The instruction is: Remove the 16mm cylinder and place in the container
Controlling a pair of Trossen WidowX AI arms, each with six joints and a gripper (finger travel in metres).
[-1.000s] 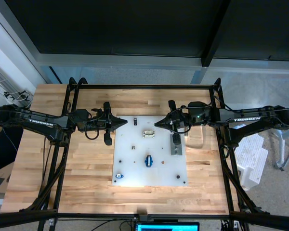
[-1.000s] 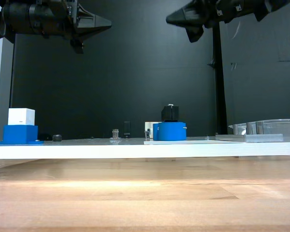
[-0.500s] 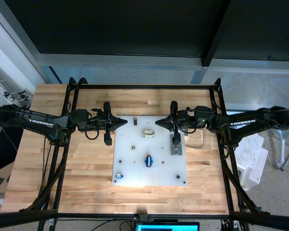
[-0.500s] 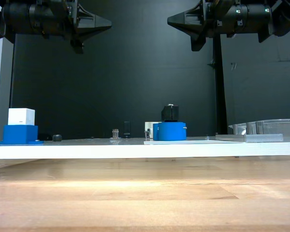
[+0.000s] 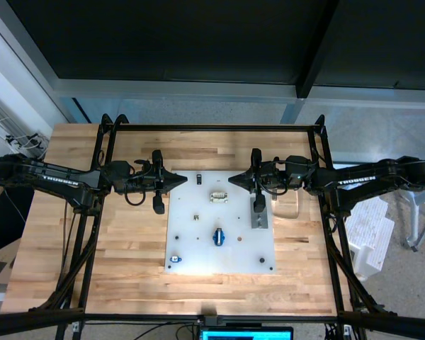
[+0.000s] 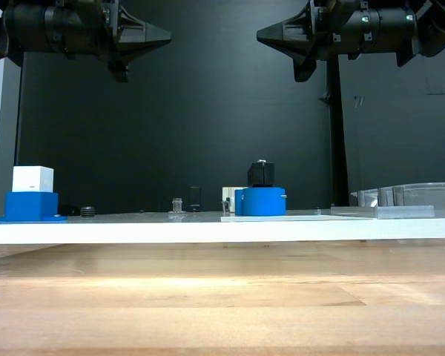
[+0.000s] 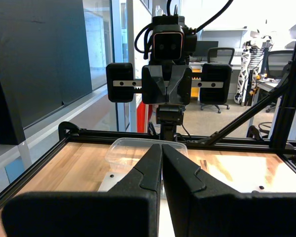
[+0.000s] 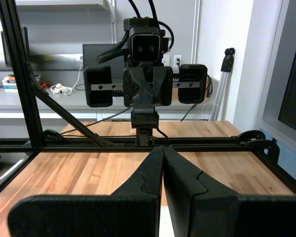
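Note:
I cannot pick out the 16mm cylinder in any view. The container (image 5: 289,202) is a clear tub on the wood just right of the white board; it also shows as the container (image 6: 411,194) and the container (image 7: 143,148). My left gripper (image 5: 186,180) hangs high over the board's left back edge, shut with nothing in it, its tips (image 7: 162,148) pressed together. My right gripper (image 5: 229,180) faces it from the right, level and high, also shut and empty (image 8: 163,148). In the low view both sit far above the board, the left gripper (image 6: 169,33) and the right gripper (image 6: 258,33).
The white task board (image 5: 198,248) carries a blue-and-metal fitting (image 5: 218,236), a grey metal block (image 5: 260,219), a small grey peg (image 5: 196,217), a beige connector (image 5: 217,196) and a white cube on a blue base (image 6: 33,193). A black frame rings the table.
The right arm has swung from a downward tilt to level, its gripper now pointing straight at the left one. The left arm has not moved.

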